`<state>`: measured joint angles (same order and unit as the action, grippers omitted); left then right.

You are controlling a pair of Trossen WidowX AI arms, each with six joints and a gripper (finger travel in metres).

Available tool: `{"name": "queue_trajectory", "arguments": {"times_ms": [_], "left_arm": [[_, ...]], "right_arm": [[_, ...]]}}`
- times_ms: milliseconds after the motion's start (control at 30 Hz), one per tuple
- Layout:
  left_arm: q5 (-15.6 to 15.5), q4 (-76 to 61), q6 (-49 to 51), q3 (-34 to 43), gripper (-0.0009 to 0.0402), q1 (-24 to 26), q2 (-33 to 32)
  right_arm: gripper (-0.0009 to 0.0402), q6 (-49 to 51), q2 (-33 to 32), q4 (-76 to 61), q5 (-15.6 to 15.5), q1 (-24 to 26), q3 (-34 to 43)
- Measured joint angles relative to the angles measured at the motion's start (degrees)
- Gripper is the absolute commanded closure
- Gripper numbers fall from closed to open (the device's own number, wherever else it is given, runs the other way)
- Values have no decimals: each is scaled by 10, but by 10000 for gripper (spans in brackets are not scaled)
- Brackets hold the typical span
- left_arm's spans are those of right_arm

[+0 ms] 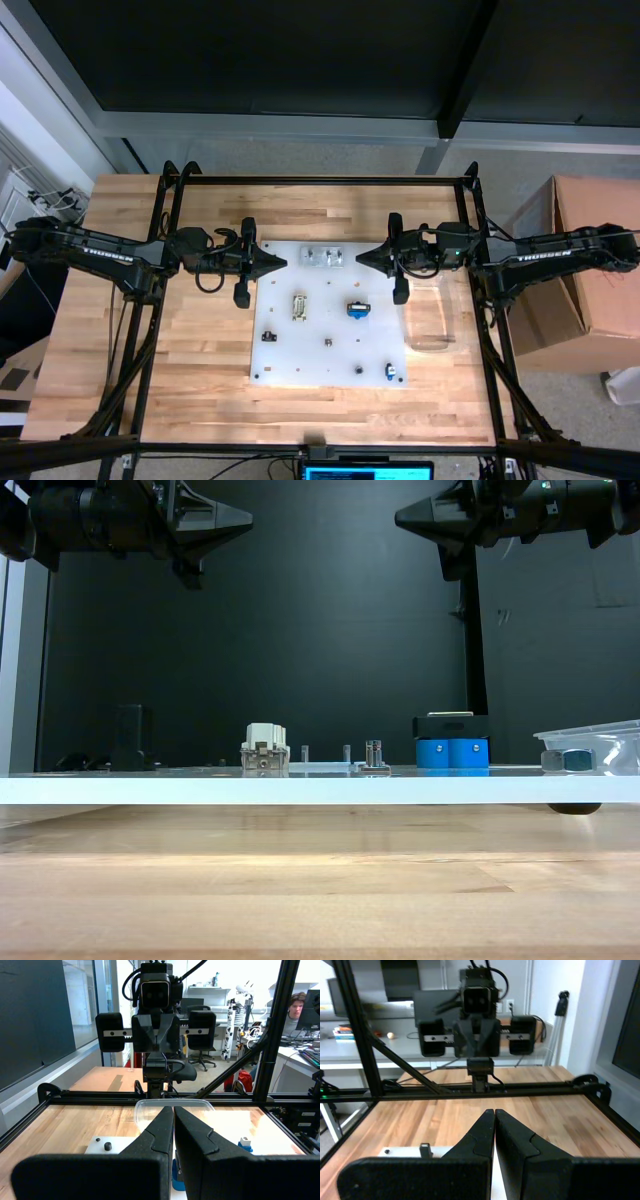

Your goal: Pick the M12 nut and place it on its threads and fasten

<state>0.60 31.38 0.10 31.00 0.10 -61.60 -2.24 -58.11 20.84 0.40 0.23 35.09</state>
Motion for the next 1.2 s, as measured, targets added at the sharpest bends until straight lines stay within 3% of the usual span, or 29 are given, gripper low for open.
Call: {"name": "queue_trajectory", "arguments": {"times_ms": [167,300,533,1200], "left_arm": [[0,0,0,0,393,0,0],[0,0,0,0,393,0,0],[0,0,0,0,393,0,0],[0,0,0,0,393,0,0]], "right_arm": [[394,-2,0,78,1,-6,-25],[394,1,0,89,24,-7,-33],[394,0,0,88,0,-7,-37],[393,-5,-1,61,4,-5,-37]]}}
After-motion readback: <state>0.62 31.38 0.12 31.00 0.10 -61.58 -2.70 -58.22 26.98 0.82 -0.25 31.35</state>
